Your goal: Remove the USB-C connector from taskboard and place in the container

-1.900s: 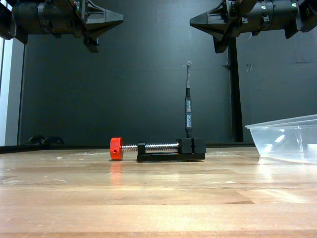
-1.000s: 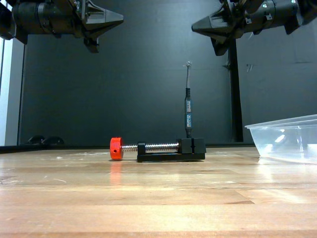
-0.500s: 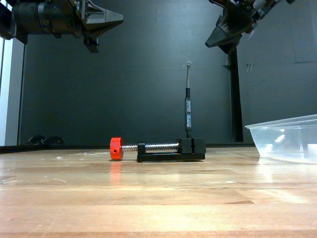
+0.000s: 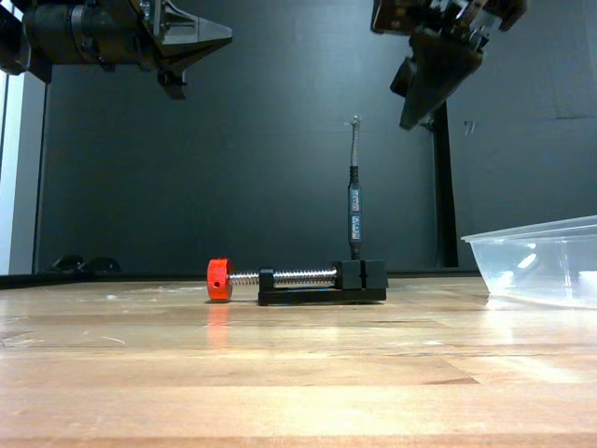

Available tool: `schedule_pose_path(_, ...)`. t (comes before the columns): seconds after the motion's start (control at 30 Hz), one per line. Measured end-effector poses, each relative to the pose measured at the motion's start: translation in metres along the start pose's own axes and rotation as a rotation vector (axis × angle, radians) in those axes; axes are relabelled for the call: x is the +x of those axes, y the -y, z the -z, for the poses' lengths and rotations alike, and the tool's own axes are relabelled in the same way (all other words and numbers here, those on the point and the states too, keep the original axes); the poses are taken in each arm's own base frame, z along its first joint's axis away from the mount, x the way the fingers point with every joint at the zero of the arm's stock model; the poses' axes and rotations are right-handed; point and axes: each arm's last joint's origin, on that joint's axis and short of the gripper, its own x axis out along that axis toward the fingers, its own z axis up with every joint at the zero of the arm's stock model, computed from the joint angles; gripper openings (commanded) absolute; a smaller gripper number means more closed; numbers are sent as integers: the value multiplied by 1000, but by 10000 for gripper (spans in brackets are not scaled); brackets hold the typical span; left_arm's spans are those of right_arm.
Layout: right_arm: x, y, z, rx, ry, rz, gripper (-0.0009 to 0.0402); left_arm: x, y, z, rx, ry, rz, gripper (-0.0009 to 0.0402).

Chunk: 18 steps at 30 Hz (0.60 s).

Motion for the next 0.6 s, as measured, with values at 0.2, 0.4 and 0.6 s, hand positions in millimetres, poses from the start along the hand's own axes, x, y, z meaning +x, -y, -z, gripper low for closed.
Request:
schedule_pose_path(0.2, 10, -3, -10, 17, -33, 17, 121, 0, 0, 0, 0, 0, 0, 0)
schedule_pose_path(0.4, 22, -7, -22, 19, -76, 48, 162, 0, 0, 0, 0, 0, 0, 0)
schedule_pose_path(0.6, 34, -11, -36, 14, -96, 51, 172, 0, 0, 0, 0, 0, 0, 0)
